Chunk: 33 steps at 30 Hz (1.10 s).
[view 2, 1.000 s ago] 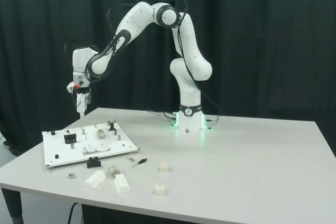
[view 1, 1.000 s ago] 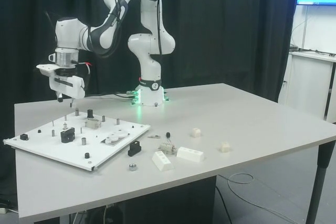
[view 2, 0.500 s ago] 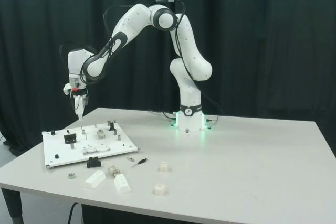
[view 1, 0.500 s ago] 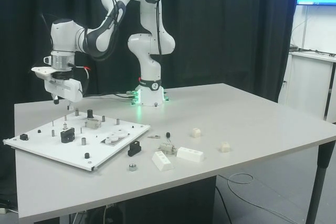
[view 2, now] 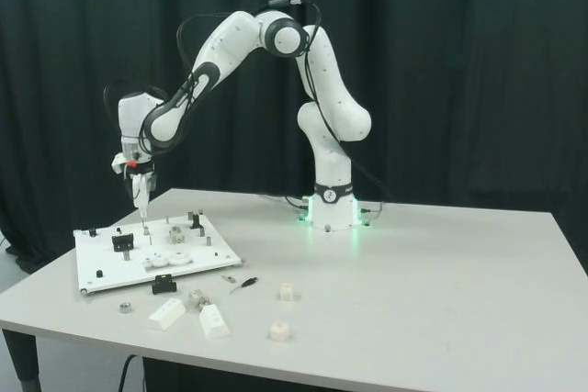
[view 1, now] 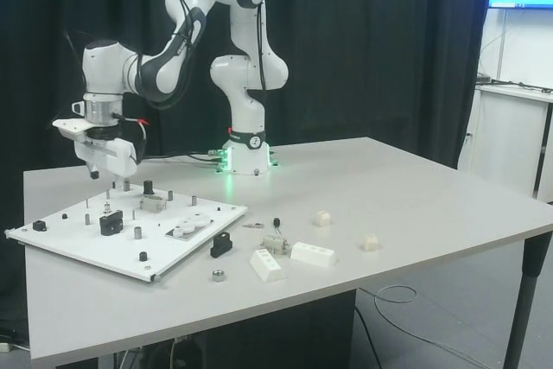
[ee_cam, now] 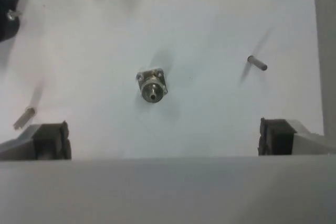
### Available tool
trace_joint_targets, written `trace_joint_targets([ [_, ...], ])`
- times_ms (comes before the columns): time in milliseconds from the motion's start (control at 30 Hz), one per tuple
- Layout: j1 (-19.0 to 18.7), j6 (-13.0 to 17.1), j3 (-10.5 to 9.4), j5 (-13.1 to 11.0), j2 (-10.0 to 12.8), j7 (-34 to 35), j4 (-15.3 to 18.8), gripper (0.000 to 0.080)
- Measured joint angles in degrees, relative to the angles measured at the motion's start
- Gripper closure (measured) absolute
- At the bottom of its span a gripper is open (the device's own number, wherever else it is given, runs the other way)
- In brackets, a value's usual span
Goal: Remove BNC.
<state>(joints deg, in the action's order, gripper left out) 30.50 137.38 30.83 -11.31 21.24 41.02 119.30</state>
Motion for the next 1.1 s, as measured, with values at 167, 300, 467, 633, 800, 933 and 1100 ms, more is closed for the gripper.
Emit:
trace_joint_targets([
  [167, 0.0, 0.6, 0.03, -1.6, 1.2, 0.0, 0.1, 0.0003],
  [300, 0.0, 1.2, 0.06, -2.3, 2.1, -0.2, 0.1, 0.0003],
  [467, 0.0, 2.2, 0.06, -2.9, 3.3, -0.7, 0.1, 0.0003],
  [633, 0.0, 2.9, 0.04, -4.3, 4.4, -2.3, 0.2, 0.0003],
  [800, 0.0, 3.2, 0.03, -5.9, 5.3, -3.5, 0.2, 0.0003],
  [933, -0.1, 3.6, 0.01, -6.8, 5.8, -4.6, 0.2, 0.0003],
  [1100, -0.2, 4.3, -0.03, -7.4, 6.3, -4.9, 0.2, 0.0003],
])
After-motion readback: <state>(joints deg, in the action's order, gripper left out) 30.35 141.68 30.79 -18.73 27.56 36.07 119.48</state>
